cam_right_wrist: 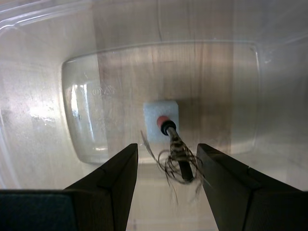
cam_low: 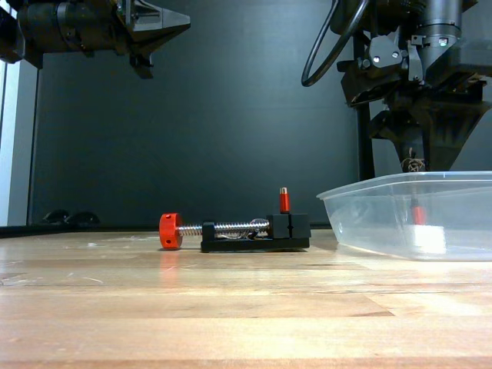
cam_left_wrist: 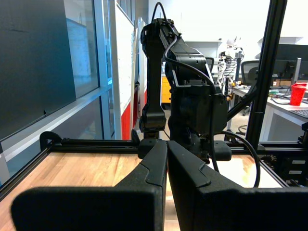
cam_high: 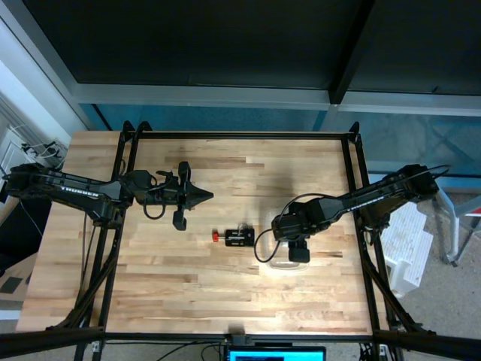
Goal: Pick the rca connector and install on the hub
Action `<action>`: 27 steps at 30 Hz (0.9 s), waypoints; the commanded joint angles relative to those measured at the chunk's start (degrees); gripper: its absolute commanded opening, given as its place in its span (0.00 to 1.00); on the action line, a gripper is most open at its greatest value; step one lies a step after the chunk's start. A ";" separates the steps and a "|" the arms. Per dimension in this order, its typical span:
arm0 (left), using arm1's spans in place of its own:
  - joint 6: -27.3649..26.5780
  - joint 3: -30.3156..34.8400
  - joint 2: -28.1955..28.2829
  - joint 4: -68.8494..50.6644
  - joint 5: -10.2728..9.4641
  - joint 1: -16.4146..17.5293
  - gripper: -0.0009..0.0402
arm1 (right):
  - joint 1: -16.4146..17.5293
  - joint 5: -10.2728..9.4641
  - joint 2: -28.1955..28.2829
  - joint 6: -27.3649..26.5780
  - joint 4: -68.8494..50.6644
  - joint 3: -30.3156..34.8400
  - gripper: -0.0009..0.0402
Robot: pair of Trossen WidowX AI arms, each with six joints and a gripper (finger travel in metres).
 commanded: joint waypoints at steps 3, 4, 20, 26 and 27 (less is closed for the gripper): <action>0.00 0.02 0.02 0.00 0.00 0.00 0.02 | 0.09 0.00 1.38 -0.02 1.55 -0.02 0.43; 0.02 0.02 0.02 0.00 0.00 0.00 0.02 | 0.13 0.00 1.79 -0.02 2.05 -0.02 0.43; 0.02 0.02 0.02 0.00 0.00 0.00 0.02 | 0.42 0.04 2.71 0.09 3.48 -0.02 0.43; 0.00 0.02 0.02 0.00 0.00 0.00 0.02 | 0.39 0.20 2.73 0.07 3.72 -0.42 0.43; 0.02 0.02 0.02 0.00 0.00 0.00 0.02 | 0.39 0.33 2.73 0.07 3.85 -0.50 0.43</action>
